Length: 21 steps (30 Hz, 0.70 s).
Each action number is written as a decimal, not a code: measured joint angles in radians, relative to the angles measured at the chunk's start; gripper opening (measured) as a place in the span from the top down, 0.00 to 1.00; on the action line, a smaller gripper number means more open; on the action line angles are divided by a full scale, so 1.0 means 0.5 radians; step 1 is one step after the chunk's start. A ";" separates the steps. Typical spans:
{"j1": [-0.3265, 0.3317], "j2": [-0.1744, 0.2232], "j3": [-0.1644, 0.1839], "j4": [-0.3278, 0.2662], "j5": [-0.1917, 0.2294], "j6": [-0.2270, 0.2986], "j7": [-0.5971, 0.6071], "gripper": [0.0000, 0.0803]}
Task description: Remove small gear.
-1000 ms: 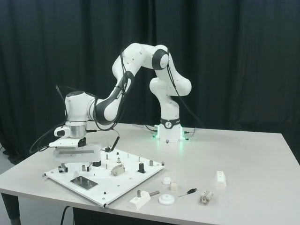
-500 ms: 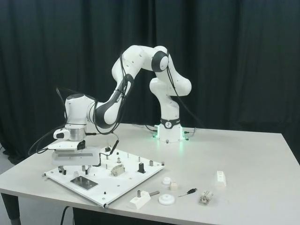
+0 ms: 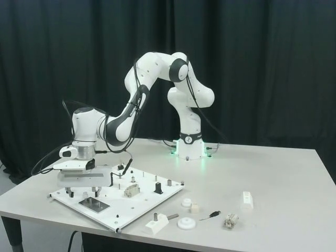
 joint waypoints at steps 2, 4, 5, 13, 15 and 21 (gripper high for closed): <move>-0.001 0.002 0.000 0.002 0.000 0.000 0.000 0.00; -0.002 0.005 -0.001 0.005 0.000 0.000 0.000 0.00; -0.002 0.006 -0.002 0.007 0.000 0.000 0.000 0.00; -0.003 0.025 -0.017 0.032 0.000 -0.002 0.000 0.15; -0.003 0.029 -0.018 0.037 0.001 -0.013 0.000 0.15; 0.009 0.029 -0.014 0.046 0.005 -0.077 0.004 0.59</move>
